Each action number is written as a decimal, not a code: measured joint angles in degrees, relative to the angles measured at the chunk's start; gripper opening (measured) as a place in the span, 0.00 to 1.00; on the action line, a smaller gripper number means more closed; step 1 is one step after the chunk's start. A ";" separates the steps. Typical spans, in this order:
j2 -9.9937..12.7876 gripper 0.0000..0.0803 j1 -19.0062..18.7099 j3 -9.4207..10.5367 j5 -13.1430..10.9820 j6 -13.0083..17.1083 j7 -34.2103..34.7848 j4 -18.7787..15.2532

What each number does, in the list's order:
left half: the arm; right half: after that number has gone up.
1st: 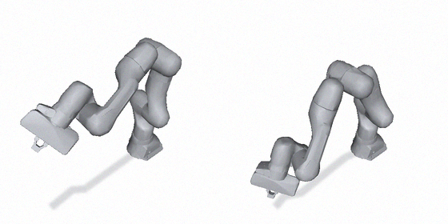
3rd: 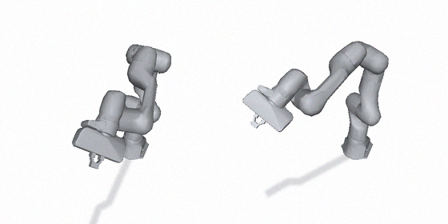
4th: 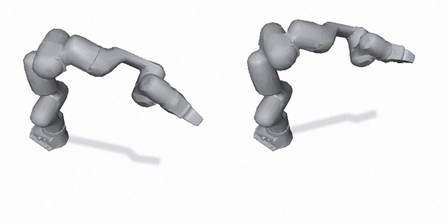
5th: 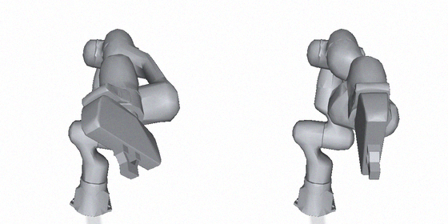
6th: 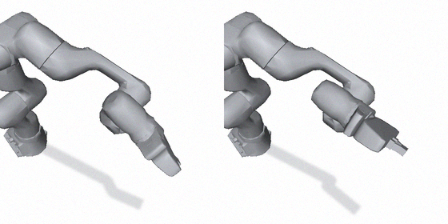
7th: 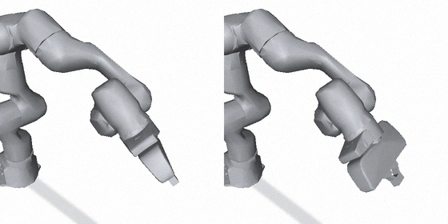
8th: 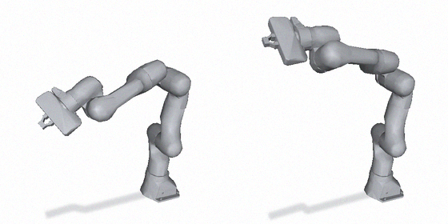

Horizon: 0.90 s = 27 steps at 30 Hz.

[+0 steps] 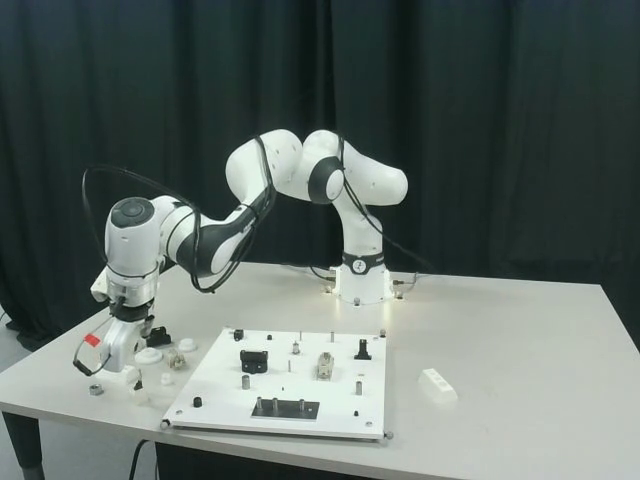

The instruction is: Pick USB.

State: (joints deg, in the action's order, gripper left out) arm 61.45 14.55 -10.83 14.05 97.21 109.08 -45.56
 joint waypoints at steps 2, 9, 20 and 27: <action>-0.16 0.00 0.05 -0.04 0.00 -0.06 -0.32 0.00; -0.57 0.00 0.27 -0.05 0.00 -0.13 -0.82 0.00; -1.11 0.00 0.39 -0.23 0.21 -0.13 -1.03 0.00; -1.38 0.12 0.39 -0.25 0.42 0.05 -3.41 0.22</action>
State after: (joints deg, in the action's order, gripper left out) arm 60.06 14.95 -11.08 14.47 97.26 105.67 -45.34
